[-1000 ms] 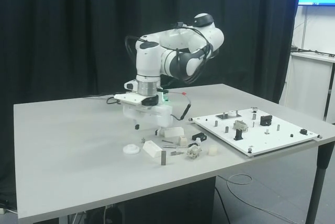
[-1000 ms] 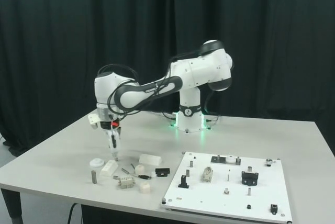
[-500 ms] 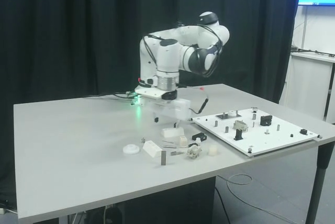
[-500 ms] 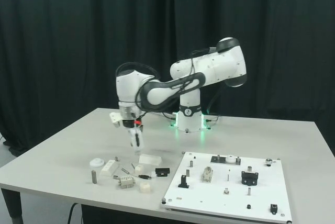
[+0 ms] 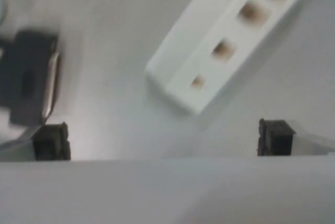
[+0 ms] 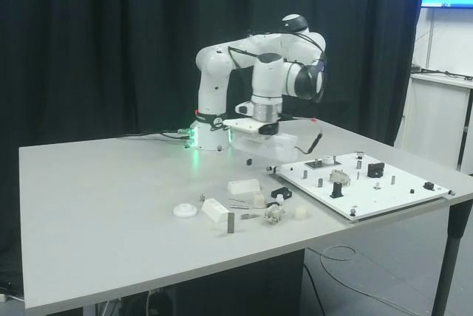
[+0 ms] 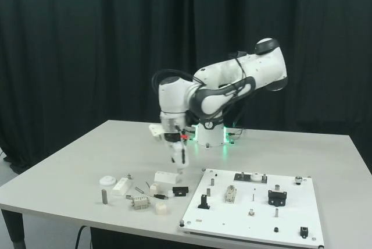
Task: Remove medium gear.
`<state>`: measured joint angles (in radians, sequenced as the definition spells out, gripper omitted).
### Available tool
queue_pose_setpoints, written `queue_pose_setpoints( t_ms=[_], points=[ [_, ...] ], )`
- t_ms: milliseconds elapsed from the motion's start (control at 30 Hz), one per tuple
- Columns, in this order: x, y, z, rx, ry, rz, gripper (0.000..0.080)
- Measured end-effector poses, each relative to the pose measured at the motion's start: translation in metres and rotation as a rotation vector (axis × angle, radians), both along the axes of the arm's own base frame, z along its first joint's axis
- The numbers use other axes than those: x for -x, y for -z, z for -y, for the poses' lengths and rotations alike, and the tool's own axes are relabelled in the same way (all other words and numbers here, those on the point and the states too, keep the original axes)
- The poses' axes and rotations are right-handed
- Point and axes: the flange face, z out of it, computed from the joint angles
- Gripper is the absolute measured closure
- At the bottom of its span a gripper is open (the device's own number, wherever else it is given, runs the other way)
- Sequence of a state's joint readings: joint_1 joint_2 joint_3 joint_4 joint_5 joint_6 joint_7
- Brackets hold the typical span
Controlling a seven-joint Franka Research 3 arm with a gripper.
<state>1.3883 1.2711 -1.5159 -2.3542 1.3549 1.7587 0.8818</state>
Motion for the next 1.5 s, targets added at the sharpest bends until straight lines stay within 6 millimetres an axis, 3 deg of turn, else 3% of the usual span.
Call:
queue_pose_setpoints(
  t_ms=[533,933,1267,1500],
  points=[
    [0.007,-0.007,-0.115,0.011,0.082,0.019,0.0003],
    [0.025,-0.012,-0.196,0.043,0.149,0.051,0.0003],
    [0.043,-0.016,-0.247,0.114,0.207,0.11,0.0003],
    [0.054,-0.014,-0.27,0.145,0.226,0.15,0.0003]
  ],
)
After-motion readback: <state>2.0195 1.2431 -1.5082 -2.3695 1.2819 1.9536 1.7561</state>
